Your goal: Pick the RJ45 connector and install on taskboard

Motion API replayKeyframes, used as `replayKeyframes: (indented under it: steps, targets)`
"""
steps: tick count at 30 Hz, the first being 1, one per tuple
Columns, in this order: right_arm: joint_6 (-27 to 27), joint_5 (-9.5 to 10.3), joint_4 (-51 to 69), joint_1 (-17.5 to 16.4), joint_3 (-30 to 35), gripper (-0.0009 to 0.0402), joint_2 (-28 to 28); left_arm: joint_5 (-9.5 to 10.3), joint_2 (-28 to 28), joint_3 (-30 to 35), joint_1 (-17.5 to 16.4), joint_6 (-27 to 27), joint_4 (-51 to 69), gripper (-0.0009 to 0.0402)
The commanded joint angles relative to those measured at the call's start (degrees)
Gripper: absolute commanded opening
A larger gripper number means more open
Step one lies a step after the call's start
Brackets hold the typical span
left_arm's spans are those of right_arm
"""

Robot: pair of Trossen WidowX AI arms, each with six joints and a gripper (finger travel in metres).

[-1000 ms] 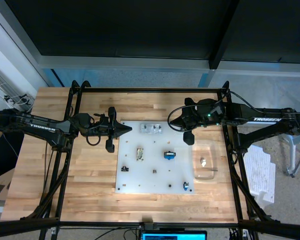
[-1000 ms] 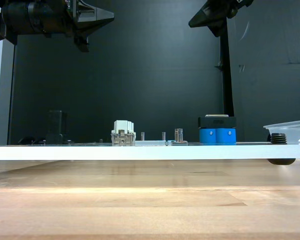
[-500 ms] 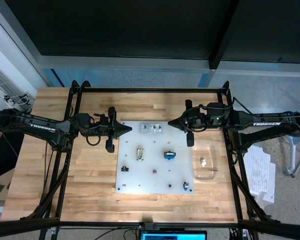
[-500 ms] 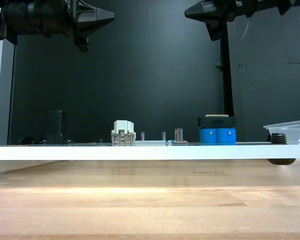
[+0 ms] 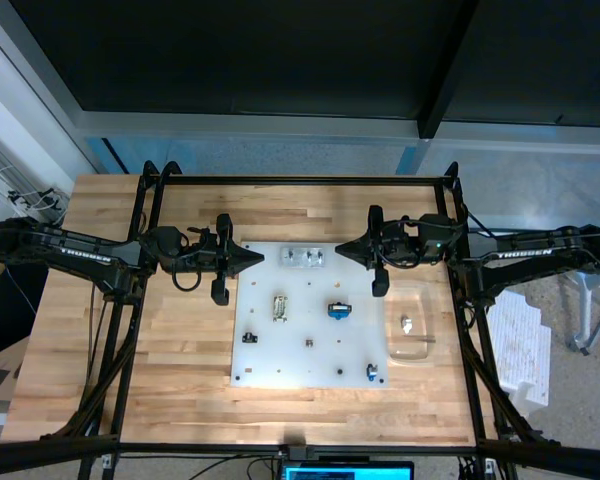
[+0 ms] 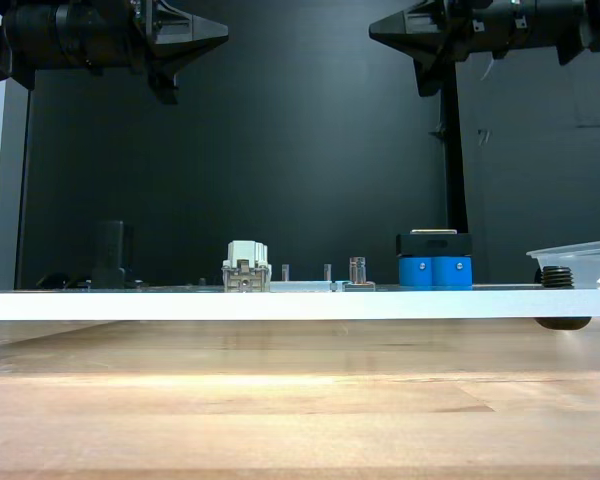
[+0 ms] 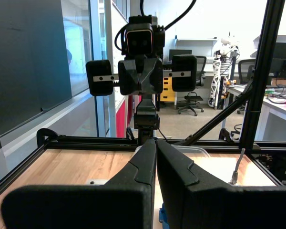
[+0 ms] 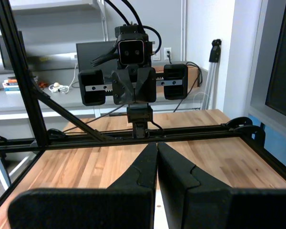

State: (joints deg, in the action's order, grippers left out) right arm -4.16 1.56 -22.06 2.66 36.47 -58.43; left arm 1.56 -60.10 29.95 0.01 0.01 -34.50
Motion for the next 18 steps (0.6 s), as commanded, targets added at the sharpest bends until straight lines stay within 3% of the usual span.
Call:
replayKeyframes:
  steps: [1, 18]
  targets:
    - [0.07, -0.02, -2.21, 0.0, -1.68, 0.0, -0.04, -0.02, 0.0, 0.0, 0.0, -0.02, 0.0, 0.0]
    - [-0.11, -0.04, -3.61, -0.09, -2.45, 0.0, -0.04, -0.02, -0.02, 0.0, 0.0, -0.02, -0.02, 0.0]
